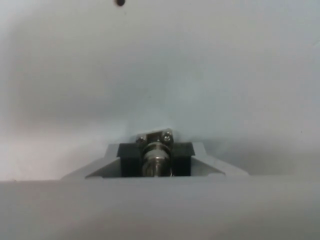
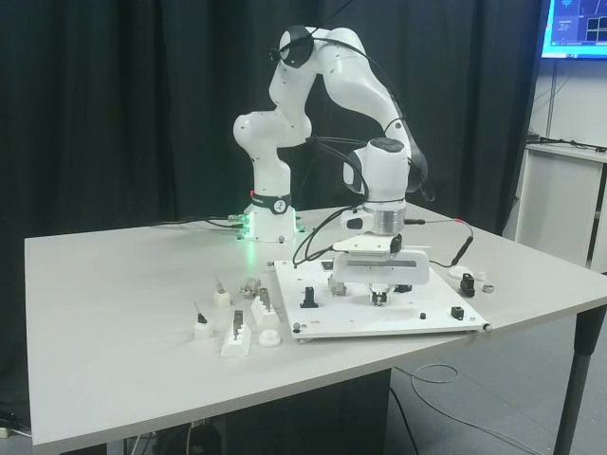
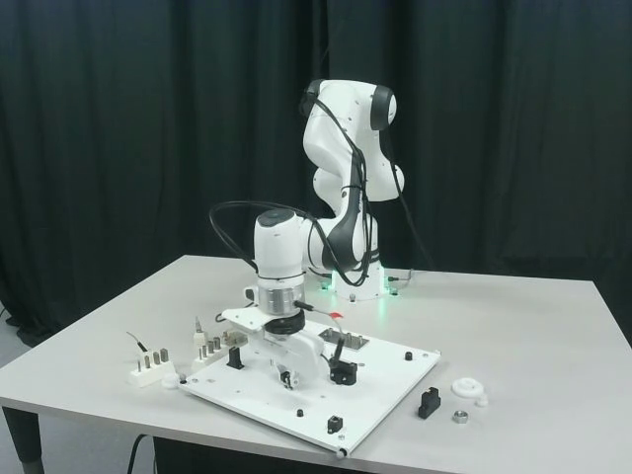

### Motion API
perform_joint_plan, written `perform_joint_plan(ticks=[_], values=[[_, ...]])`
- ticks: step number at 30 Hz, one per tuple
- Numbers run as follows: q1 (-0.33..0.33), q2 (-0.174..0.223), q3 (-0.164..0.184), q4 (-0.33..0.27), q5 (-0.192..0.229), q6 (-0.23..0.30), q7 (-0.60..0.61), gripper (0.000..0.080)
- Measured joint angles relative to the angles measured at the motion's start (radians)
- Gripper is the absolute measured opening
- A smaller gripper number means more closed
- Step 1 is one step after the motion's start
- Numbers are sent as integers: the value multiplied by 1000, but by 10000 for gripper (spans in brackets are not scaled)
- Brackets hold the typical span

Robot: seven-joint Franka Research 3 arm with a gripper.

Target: Insert BNC.

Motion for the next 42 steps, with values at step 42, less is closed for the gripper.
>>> perform_joint_plan(ticks=[42], values=[[8, 2, -4, 2, -28, 0, 542, 121]])
